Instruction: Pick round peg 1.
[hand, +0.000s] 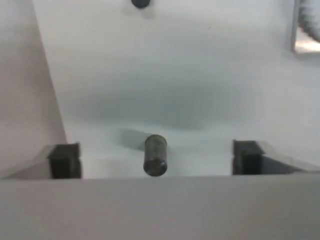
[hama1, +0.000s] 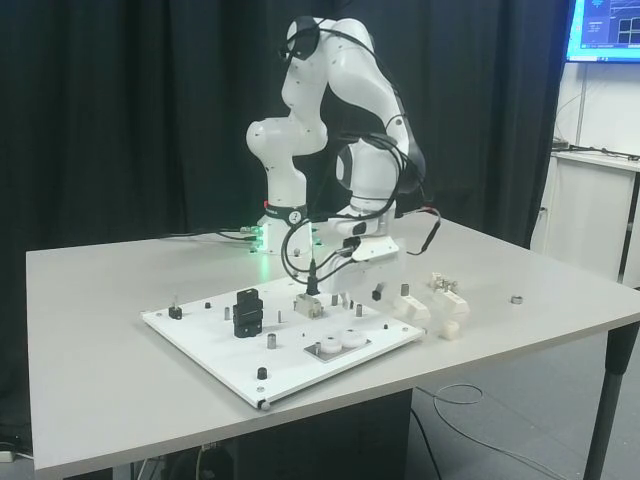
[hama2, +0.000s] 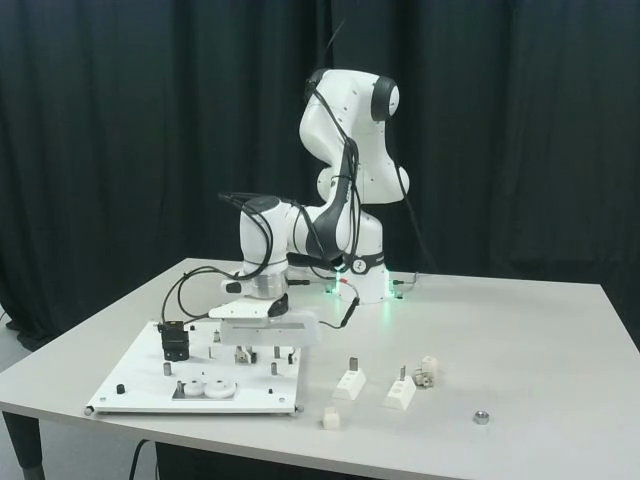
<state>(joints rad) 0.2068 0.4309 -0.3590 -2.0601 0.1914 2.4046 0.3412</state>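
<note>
Fingers (hand: 65, 161) of the gripper (hand: 155, 161) stand spread either side of round peg 1 (hand: 155, 155), upright near the white board's (hama1: 200, 345) far edge; closing off-centre could tip it sideways.

Grey table (hama2: 520, 340) carries a white board (hama2: 140, 385); white blocks (hama2: 400, 392) and a ring (hama2: 481, 417) lie beside it.

No legible txt, labels or nos. on anything in view.
</note>
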